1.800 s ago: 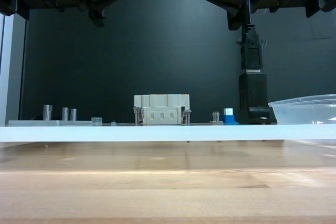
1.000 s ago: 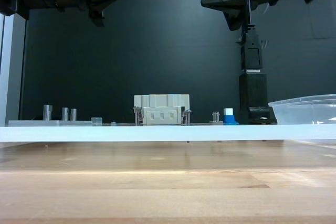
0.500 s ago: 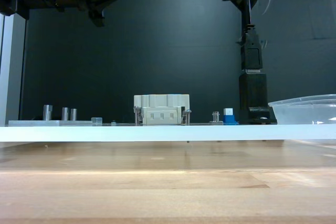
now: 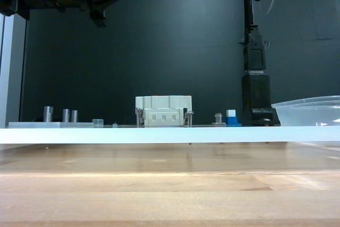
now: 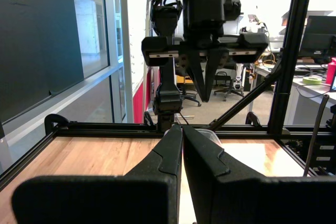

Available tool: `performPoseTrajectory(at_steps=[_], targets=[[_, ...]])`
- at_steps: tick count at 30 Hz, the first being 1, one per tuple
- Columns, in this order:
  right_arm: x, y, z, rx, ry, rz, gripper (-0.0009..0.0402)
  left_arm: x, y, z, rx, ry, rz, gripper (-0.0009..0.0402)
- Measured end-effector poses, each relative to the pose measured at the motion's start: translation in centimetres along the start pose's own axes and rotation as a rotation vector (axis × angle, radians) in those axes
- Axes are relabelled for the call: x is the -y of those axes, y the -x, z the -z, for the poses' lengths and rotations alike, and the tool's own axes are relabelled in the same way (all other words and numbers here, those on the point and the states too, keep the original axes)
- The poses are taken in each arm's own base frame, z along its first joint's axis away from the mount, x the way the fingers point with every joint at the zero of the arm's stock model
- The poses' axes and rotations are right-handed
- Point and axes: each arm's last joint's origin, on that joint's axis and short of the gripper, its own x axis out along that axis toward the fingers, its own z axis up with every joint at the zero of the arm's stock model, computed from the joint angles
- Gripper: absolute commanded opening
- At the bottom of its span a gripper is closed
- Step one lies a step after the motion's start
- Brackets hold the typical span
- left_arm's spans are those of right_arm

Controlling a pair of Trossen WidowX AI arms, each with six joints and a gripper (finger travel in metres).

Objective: Remove the USB connector from the USB hub and place in the container

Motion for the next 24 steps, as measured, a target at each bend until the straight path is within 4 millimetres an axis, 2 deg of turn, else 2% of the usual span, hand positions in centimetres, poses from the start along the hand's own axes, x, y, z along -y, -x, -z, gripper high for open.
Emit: performPoseTrajectory(at_steps=[15,24], targets=[[-5.8,-2.5,1.2,-0.11,0.022,-0.088,0.0,0.0,0.0,0.0,0.0,0.0,0.0,0.0001],[-8.7,-3.9,1.0,-0.138,0.057,-0.099,0.0001,0.0,0.0,0.0,0.001,0.0,0.0,0.0001]])
